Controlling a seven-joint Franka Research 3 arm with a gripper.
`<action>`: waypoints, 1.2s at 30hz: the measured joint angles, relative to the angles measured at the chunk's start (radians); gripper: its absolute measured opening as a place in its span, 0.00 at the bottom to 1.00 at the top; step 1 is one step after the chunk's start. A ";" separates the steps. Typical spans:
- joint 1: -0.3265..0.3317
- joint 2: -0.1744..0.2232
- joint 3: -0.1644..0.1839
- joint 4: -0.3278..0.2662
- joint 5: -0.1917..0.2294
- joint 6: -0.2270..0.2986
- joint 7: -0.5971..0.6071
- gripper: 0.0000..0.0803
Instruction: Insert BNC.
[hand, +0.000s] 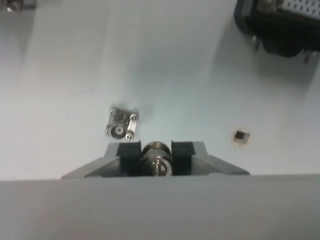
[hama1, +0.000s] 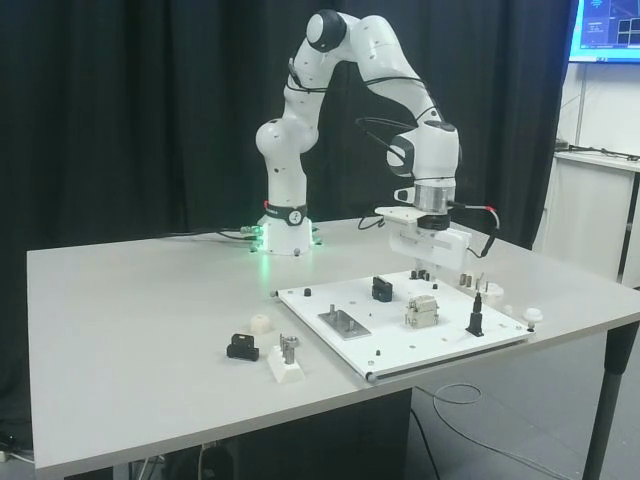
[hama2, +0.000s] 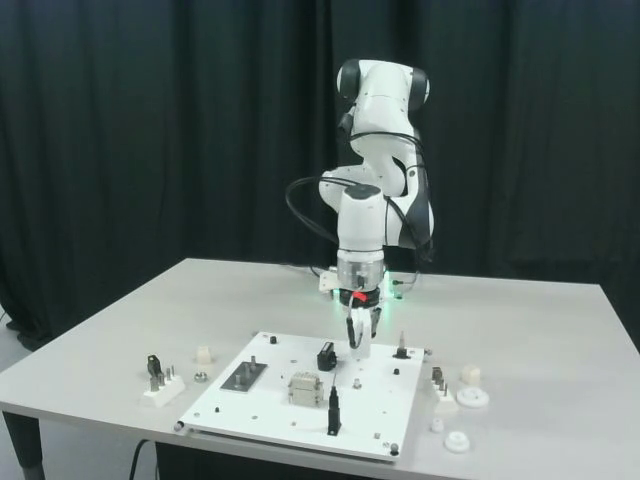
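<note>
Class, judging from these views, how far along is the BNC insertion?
Done: the hand grips the BNC plug. In hand: it hangs above the white board, and the socket sits apart from the plug in the wrist view, so they look not yet aligned. Left: aligning, lowering and mating the plug.

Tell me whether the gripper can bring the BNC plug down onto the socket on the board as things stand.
Probably yes. The gripper holds the BNC plug above the white board, the socket lies just off to one side, and nothing stands between them.

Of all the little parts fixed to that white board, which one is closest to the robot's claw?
The small square metal BNC socket with four corner screws. In the wrist view it lies just ahead of the gripper, which holds the BNC plug.
</note>
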 joint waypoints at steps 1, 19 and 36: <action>0.000 0.002 0.001 0.000 0.002 0.001 0.000 0.15; 0.001 0.041 0.021 0.000 0.011 0.045 0.036 0.15; -0.001 0.051 0.022 0.000 0.031 0.070 0.037 0.15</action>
